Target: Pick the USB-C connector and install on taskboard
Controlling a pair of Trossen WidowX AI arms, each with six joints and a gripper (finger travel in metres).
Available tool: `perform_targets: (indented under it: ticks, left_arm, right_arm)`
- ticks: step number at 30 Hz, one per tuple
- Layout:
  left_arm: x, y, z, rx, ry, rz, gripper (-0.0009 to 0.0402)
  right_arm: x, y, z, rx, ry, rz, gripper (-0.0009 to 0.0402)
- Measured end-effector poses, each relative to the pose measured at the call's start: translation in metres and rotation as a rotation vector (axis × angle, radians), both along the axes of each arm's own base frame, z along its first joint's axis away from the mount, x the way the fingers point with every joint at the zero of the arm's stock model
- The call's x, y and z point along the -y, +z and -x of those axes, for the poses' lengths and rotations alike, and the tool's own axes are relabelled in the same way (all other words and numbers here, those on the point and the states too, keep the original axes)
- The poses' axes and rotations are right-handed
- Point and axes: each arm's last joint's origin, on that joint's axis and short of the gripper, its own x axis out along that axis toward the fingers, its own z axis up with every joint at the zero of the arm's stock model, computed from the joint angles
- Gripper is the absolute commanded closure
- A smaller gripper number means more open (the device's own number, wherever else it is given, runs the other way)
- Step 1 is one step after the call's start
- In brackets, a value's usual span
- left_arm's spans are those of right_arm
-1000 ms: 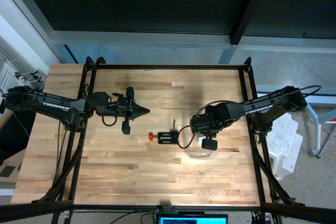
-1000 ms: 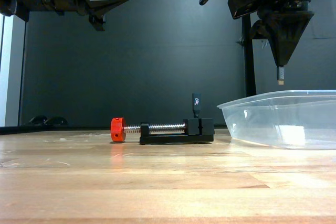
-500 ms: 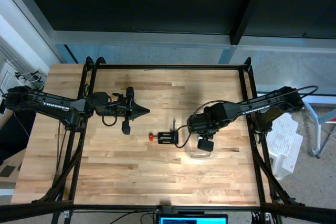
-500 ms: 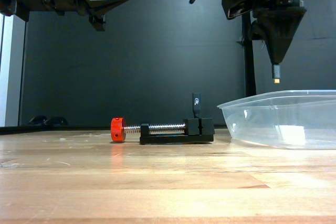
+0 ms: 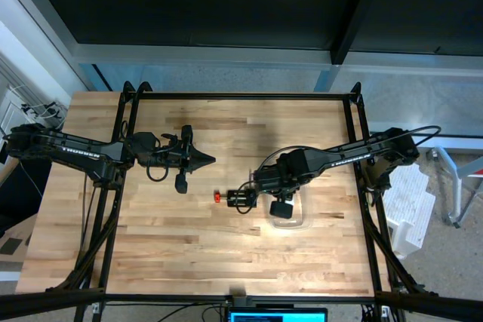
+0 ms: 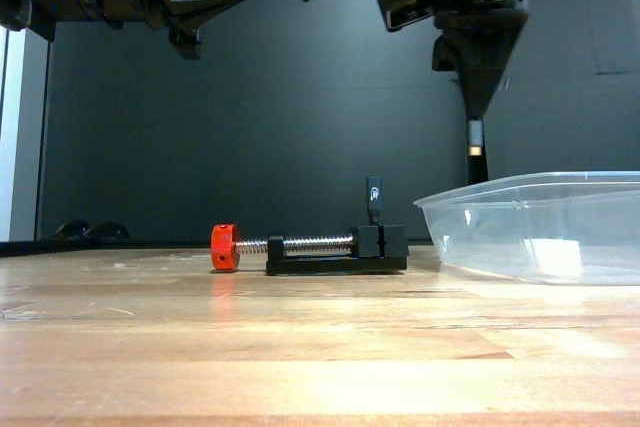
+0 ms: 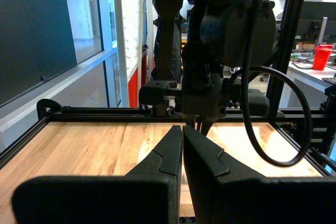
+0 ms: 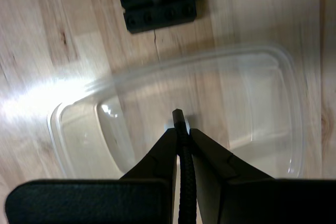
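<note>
**Connector in right gripper, above tray**

Right gripper (image 6: 476,115): points straight down, raised over the table (image 6: 300,347). It is clenched on the connector (image 6: 475,138), which hangs upright from the fingertips with a pale lower end. In the low view the connector sits over the left end of the tray (image 6: 540,232), clear of the rim. The right wrist view agrees: the right gripper (image 8: 180,134) pinches the connector (image 8: 178,119) above the inside of the tray (image 8: 262,77).

Taskboard (image 6: 337,249): lies flat on the table, near the tray's left end. The right wrist view shows the taskboard (image 8: 157,10) apart from the tray rim. An orange knob (image 6: 225,246) sits at its left end. A stalk (image 6: 373,199) stands upright at its right end. In the high view the taskboard (image 5: 240,199) is near the table's middle. The tray (image 5: 294,218) is to its right, partly under the right arm.

Left gripper (image 5: 205,160): held high over the left half of the table, pointing toward the middle. It is well apart from the taskboard. The left wrist view shows its fingers (image 7: 168,150) pressed together with nothing between them.
</note>
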Motion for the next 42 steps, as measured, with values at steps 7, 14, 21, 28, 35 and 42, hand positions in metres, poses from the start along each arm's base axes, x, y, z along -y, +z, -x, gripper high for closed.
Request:
perform_targets:
  ticks: [7, 14, 21, 28, 35, 42]
  left_arm:
    - [0.0, 0.0, 0.0, 0.0, 0.0, 0.0, 0.0393]
    - [0.0, 0.0, 0.0, -0.001, 0.0, 0.0, 0.0393]
    - [0.0, 0.0, 0.0, -0.001, 0.0, 0.0, 0.0393]
    - [0.0, 0.0, 0.0, 0.0, 0.0, 0.0, 0.0393]
    - [0.0, 0.0, 0.0, 0.0, 0.0, 0.0, 0.0393]
    - [0.0, 0.0, 0.0, 0.0, 0.0, 0.0, 0.0393]
  right_arm:
    - [-0.001, -0.002, -0.018, -0.005, 0.007, -0.002, 0.0393]
    - [0.0, 0.002, -0.031, 0.01, 0.016, -0.002, 0.0393]
    - [0.002, 0.003, -0.033, 0.011, 0.031, -0.022, 0.0393]
    - [0.002, 0.004, -0.035, 0.021, 0.036, -0.023, 0.0393]
    - [0.0, 0.006, -0.048, 0.015, 0.033, -0.015, 0.0393]
    - [-0.002, 0.006, -0.065, 0.008, 0.03, 0.011, 0.0393]
